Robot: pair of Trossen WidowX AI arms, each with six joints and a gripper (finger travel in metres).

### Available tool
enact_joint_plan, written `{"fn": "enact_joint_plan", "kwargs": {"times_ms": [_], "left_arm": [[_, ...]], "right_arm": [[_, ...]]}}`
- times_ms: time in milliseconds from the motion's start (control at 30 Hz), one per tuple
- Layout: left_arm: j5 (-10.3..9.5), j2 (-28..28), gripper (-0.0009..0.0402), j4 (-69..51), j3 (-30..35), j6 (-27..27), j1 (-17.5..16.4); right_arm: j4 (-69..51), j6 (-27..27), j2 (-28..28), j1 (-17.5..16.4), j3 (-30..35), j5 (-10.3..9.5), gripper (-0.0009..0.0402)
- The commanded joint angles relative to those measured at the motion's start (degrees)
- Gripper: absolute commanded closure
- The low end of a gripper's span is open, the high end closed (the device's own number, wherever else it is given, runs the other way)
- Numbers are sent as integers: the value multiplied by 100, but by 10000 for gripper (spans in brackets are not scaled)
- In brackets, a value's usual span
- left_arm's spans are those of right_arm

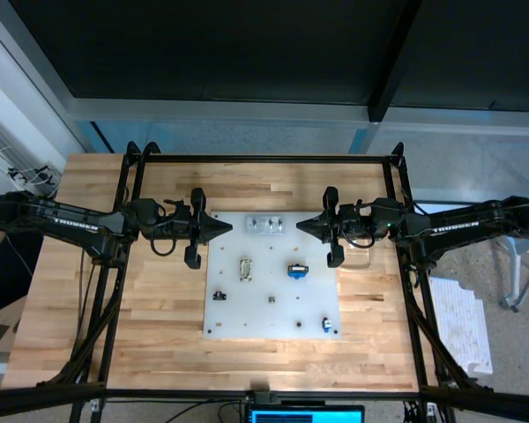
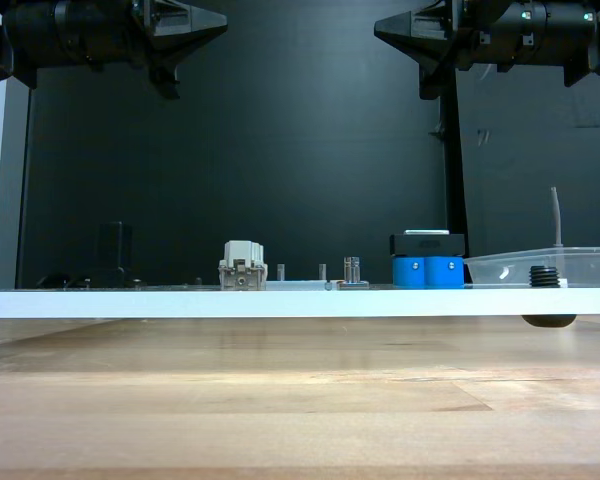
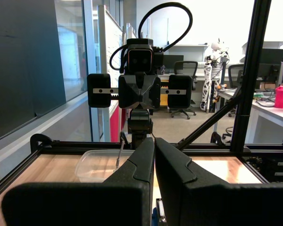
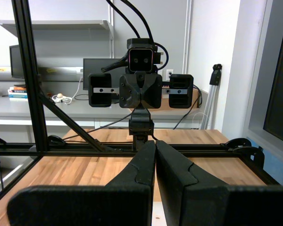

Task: Pick the RJ45 connector and install on taskboard

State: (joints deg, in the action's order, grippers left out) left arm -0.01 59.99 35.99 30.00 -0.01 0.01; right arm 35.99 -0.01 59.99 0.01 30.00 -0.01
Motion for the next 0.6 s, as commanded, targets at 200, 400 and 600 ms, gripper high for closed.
{"fn": "enact_joint_plan", "kwargs": {"times_ms": [200,400,600], "left_arm": [[0,0,393,-13,-4,2,-2],[0,0,393,-13,-4,2,-2],[0,0,393,-13,-4,2,0]], "right_arm": [[15,0,0,-4,4,-2,393],[15,20,0,-4,4,0,393],[-98,262,0,-2,20,0,393]]}}
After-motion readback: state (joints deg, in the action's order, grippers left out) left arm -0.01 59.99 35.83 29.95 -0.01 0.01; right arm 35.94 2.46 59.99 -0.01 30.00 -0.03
